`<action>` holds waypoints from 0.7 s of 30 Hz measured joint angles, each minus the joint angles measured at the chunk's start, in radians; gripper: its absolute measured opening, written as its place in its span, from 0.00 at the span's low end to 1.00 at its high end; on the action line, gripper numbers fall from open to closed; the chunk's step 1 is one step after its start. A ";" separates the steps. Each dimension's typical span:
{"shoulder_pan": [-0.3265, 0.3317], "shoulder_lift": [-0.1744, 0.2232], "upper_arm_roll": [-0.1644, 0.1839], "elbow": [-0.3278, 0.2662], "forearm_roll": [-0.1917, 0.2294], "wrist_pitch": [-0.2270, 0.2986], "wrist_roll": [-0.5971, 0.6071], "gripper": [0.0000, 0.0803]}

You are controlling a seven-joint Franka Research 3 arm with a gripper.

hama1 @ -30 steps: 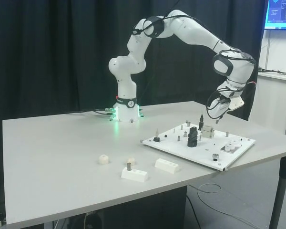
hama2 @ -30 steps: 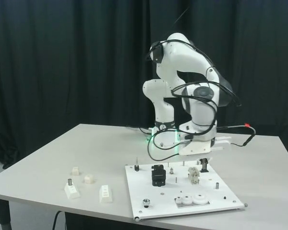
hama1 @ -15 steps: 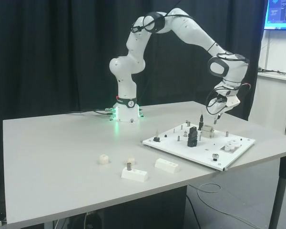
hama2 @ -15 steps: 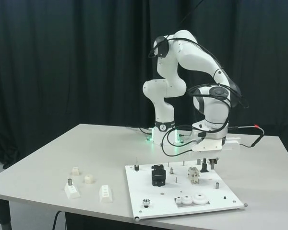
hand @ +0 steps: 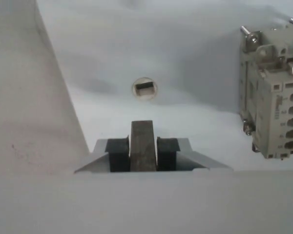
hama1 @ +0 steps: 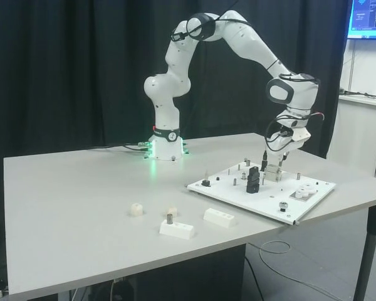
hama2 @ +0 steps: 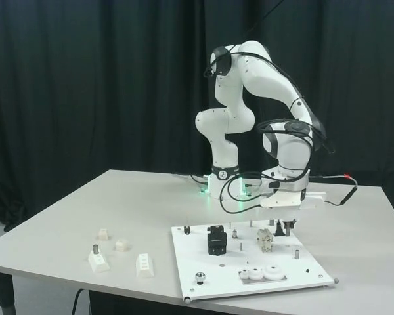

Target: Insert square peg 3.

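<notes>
now the tool grips the peg tightly. the hole, frame centre, is empty; lowering and insertion remain.

The arm is showing white with black joint rings, and green light is glowing at its base. The board is showing white on the grey table, before a black curtain.

You see the white board from the table's front-left corner in the first room view, head-on farther back in the second, and close above in the wrist view.
</notes>
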 joint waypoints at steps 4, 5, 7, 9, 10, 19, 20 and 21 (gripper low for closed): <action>0.001 0.000 0.000 -0.014 0.000 0.021 -0.001 0.14; 0.001 0.000 0.000 -0.018 0.000 0.026 -0.001 0.14; 0.004 0.000 0.000 -0.026 0.000 0.038 -0.002 0.14; 0.007 0.000 0.000 -0.032 0.000 0.048 -0.004 0.14; 0.008 0.000 0.000 -0.035 0.000 0.054 -0.005 0.14; 0.019 0.000 0.000 -0.056 -0.013 0.099 -0.026 0.14; 0.019 0.000 0.000 -0.058 -0.015 0.102 -0.028 0.14; 0.020 0.000 0.000 -0.059 -0.018 0.105 -0.030 0.14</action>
